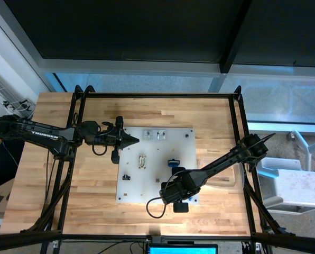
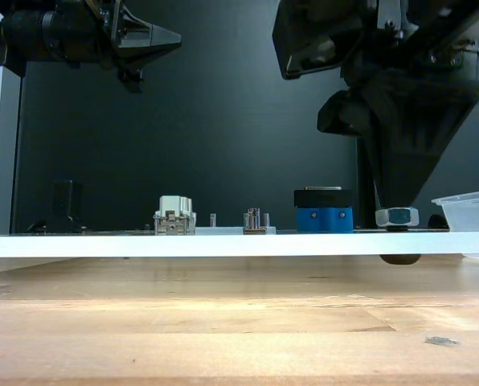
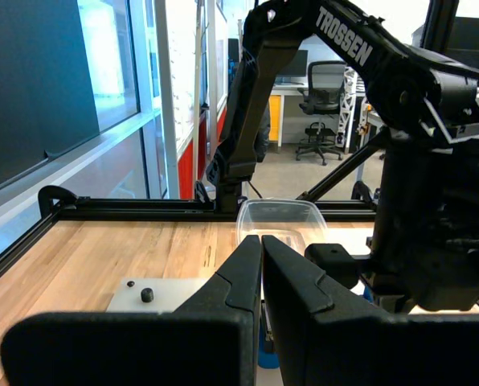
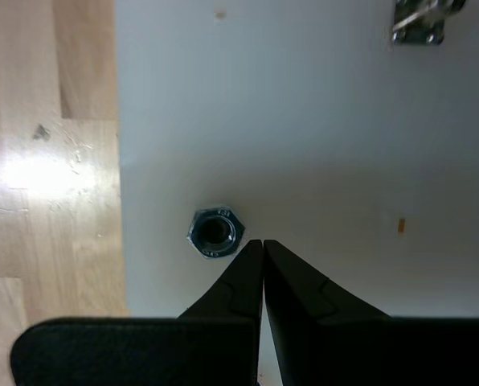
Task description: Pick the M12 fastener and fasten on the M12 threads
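Observation:
The silver M12 nut (image 4: 214,232) (image 2: 396,216) sits low on its stud near the white board's (image 1: 147,182) near right edge. Its centre is dark and no ribs show below it. My right gripper (image 4: 263,242) (image 2: 394,206) points straight down just above and beside the nut, shut with nothing between its fingers. In the high view the right gripper (image 1: 173,193) covers the nut. My left gripper (image 1: 136,139) (image 2: 178,36) (image 3: 261,240) hovers shut and empty over the board's far left edge, well above it.
A clear tray (image 2: 468,207) (image 3: 281,219) stands just right of the board, behind the nut. A blue and black block (image 2: 324,211), a white connector (image 2: 173,217) and small silver posts (image 2: 254,219) stand mid-board. Bare wood (image 4: 55,161) borders the board next to the nut.

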Controlling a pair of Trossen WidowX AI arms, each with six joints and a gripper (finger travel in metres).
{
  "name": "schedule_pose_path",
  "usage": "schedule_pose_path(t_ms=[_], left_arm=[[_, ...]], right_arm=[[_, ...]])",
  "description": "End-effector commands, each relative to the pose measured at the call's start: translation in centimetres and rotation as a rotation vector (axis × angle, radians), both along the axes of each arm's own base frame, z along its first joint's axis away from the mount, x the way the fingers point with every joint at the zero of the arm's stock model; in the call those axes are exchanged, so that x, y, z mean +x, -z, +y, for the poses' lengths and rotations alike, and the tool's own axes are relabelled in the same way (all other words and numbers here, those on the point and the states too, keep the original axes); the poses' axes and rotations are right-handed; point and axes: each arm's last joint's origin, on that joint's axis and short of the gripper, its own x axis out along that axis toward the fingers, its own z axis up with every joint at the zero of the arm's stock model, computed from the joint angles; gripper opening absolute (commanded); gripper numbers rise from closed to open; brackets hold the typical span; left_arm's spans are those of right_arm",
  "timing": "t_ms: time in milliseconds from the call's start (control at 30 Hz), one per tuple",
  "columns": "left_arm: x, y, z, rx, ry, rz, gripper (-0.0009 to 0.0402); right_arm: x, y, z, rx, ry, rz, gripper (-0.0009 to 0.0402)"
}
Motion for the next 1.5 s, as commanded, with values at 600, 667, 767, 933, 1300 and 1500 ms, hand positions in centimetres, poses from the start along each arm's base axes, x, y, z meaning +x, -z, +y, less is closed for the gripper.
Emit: schedule_pose_path(t_ms=[600,667,767,933,1300,1500], left_arm=[[0.0,0.0,0.0,0.0,0.0,0.001,0.0],[0.0,0.0,0.0,0.0,0.0,0.002,0.0],[0.0,0.0,0.0,0.0,0.0,0.001,0.0],[0.0,0.0,0.0,0.0,0.0,0.002,0.0],[0.0,0.0,0.0,0.0,0.0,0.001,0.0],[0.0,0.0,0.0,0.0,0.0,0.001,0.0]], right_arm=[[-0.6,-1.1,0.7,0.296,-0.106,0.135,0.0],[-0.5,-1.4,0.6,0.251,-0.097,0.101,0.0],[-0.4,-1.9,0.2,0.161,-0.071,0.043,0.0],[0.0,-1.8,-0.2,-0.003,-0.006,-0.041,0.0],[0.5,0.0,0.1,-0.015,-0.008,-0.026,0.0],[0.3,0.0,0.4,0.096,-0.032,0.038,0.0]])
